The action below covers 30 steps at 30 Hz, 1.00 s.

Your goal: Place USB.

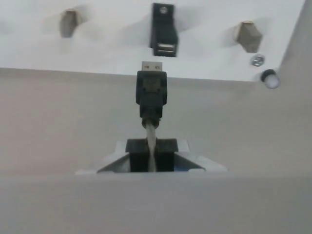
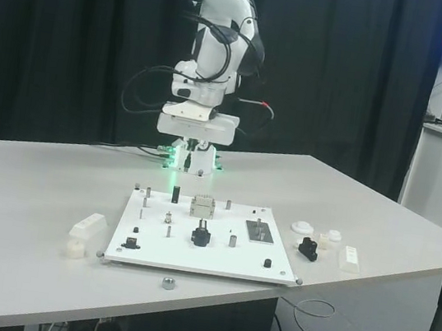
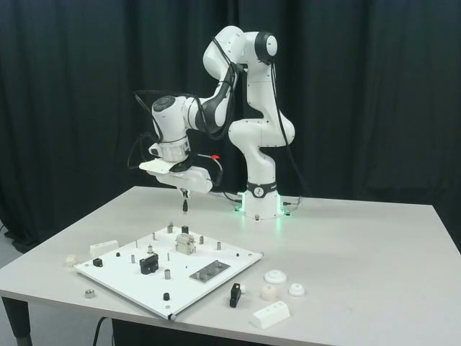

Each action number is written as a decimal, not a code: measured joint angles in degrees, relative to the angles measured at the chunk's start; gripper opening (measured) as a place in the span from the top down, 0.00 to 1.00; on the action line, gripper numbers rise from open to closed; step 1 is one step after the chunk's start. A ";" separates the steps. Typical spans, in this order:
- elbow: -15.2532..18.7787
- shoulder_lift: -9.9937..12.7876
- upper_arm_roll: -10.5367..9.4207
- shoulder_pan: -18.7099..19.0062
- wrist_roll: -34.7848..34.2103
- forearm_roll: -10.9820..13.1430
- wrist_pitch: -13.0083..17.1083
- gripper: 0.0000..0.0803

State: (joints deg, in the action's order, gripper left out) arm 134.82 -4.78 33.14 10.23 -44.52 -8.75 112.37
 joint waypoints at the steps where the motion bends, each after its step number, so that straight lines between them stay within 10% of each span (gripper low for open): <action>1: 0.00 0.00 -0.27 0.14 -0.31 0.26 0.00 0.97; 30: 0.23 -1.30 -12.91 11.87 -14.87 11.48 0.03 0.97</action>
State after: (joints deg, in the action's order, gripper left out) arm 135.05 -6.09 20.23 22.10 -59.39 2.72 112.40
